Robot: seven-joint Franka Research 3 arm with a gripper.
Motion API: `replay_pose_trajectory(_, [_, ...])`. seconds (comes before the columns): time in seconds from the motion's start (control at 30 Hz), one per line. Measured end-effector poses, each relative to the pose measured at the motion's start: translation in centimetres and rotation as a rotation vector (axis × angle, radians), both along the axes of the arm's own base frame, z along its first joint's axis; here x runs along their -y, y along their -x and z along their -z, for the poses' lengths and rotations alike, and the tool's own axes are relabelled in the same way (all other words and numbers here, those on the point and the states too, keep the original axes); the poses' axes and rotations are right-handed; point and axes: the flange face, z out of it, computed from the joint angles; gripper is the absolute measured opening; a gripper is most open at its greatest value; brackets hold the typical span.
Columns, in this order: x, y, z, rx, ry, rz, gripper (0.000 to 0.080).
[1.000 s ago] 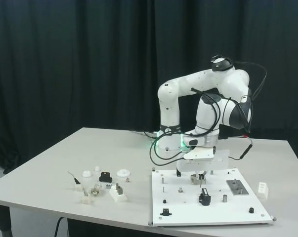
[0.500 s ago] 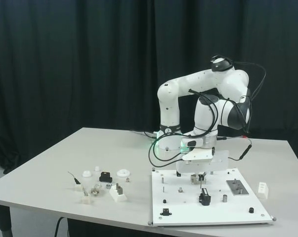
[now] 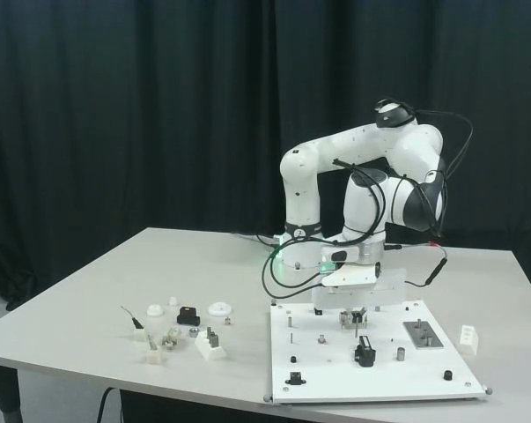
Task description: Insert square peg 1.
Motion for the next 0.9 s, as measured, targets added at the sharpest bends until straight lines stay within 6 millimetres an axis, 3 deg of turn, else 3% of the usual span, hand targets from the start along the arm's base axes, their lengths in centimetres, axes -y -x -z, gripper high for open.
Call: replay_pose_trajectory(0.9, [-0.17, -0.1, 0.69, -0.002, -0.006, -0.002, 0.0035])
